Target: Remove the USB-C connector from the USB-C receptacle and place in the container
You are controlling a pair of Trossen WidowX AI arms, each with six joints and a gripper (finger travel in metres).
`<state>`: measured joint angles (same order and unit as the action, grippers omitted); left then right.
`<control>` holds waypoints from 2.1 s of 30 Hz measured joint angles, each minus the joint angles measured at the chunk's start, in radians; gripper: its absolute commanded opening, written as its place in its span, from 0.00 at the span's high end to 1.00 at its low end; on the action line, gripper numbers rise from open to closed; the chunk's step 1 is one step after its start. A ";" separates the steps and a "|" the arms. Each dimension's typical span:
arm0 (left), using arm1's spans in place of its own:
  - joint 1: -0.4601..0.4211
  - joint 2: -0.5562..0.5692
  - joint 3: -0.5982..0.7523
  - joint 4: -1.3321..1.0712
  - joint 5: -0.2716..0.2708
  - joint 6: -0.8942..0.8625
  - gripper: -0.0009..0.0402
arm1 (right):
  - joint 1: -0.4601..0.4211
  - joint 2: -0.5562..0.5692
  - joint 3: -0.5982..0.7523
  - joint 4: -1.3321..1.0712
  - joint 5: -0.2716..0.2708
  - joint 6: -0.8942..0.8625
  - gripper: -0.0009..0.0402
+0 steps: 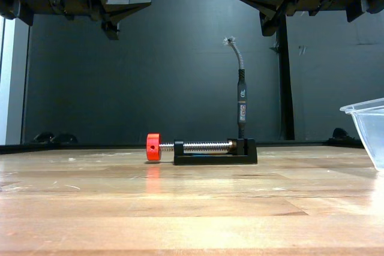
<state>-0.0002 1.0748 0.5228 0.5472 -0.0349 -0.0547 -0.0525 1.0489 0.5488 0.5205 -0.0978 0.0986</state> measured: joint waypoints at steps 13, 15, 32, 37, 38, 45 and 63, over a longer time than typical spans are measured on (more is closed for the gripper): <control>0.000 0.000 0.000 0.000 0.000 0.000 0.98 | 0.000 0.000 0.000 0.000 0.000 0.000 0.98; 0.000 0.000 0.000 0.000 0.000 0.000 0.98 | 0.000 0.000 0.000 0.000 0.000 0.000 0.98; 0.000 0.000 0.000 0.000 0.000 0.000 0.98 | 0.002 0.000 0.010 -0.016 -0.008 0.020 0.98; 0.000 0.000 0.000 0.000 0.000 0.000 0.98 | 0.029 0.002 0.130 -0.305 -0.024 -0.003 0.98; 0.000 0.000 0.000 0.000 0.000 0.000 0.98 | 0.038 0.005 0.164 -0.388 -0.023 -0.017 0.98; 0.000 0.000 0.000 0.000 0.000 0.000 0.98 | 0.134 0.070 0.405 -0.887 0.042 -0.035 0.98; 0.000 0.000 0.000 0.000 0.000 0.000 0.98 | 0.247 0.343 0.885 -1.564 0.185 -0.029 0.89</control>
<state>-0.0002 1.0752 0.5224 0.5472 -0.0349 -0.0547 0.1947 1.3918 1.4342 -1.0431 0.0872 0.0692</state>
